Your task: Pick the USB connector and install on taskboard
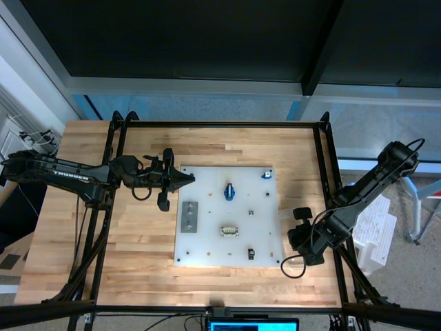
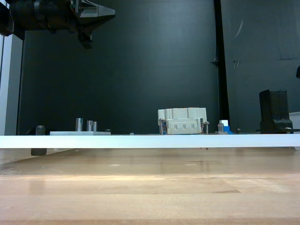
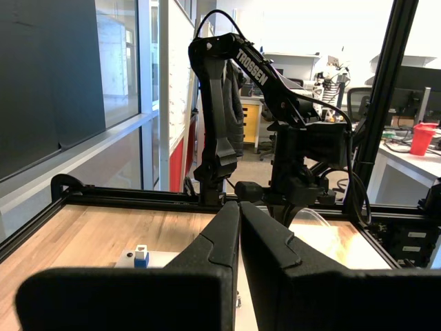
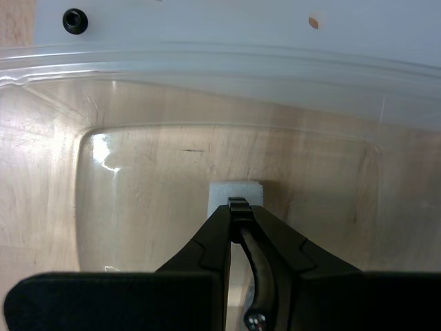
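The taskboard (image 1: 207,207) is a white square lying mid-table. My right gripper (image 1: 300,243) is off the board's right edge, pointing down into a clear plastic tray (image 4: 138,138). In the right wrist view this gripper (image 4: 238,207) is shut on a small dark plug, the USB connector (image 4: 238,203), pinched at the fingertips right over a small white piece (image 4: 234,189) on the tray floor. My left gripper (image 1: 187,178) hangs shut and empty above the board's far-left corner; it is also in the low view (image 2: 108,11) and the left wrist view (image 3: 239,207).
The board carries a grey metal block (image 1: 188,216), a blue part (image 1: 229,192), a silvery multi-pin socket (image 2: 183,121) and a black block (image 2: 274,111) near its front edge. A black frame (image 1: 220,125) runs around the table. The right arm (image 3: 227,103) stands opposite the left.
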Motion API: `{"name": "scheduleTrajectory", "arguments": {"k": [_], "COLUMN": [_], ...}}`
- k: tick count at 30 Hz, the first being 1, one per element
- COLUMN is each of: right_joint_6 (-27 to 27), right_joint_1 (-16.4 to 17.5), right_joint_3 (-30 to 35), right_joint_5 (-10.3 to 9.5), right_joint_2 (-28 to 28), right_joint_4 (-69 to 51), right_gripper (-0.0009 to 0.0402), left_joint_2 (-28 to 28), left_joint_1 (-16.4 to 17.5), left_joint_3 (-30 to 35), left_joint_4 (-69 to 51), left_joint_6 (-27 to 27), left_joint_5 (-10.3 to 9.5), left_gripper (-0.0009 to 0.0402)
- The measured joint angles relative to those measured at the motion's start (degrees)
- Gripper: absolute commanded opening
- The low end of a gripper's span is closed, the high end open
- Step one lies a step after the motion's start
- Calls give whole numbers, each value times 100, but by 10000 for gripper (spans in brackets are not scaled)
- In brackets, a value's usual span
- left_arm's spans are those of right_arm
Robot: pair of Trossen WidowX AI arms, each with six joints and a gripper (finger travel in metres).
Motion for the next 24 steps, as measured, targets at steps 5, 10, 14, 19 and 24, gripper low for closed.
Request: {"name": "scheduleTrajectory", "arguments": {"k": [5, 10, 14, 19, 24], "right_joint_6": [0, 4, 20, 15, 42], "right_joint_1": [22, 68, 142, 212, 238], "right_joint_3": [-39, -212, -273, -308, -387], "right_joint_5": [-2, 4, 116, 260, 299], "right_joint_2": [-68, -245, -382, -549, -708], "right_joint_4": [63, 227, 221, 186, 192], "right_gripper": [-1, 0, 0, 0, 0], "left_joint_2": [0, 2, 2, 0, 0], "left_joint_1": [0, 0, 0, 0, 0], "left_joint_3": [-2, 0, 0, 0, 0], "left_joint_4": [0, 2, 0, 0, 2], "left_joint_6": [0, 0, 2, 0, 0], "left_joint_5": [2, 0, 2, 2, 0], "left_gripper": [0, 0, 0, 0, 0]}}
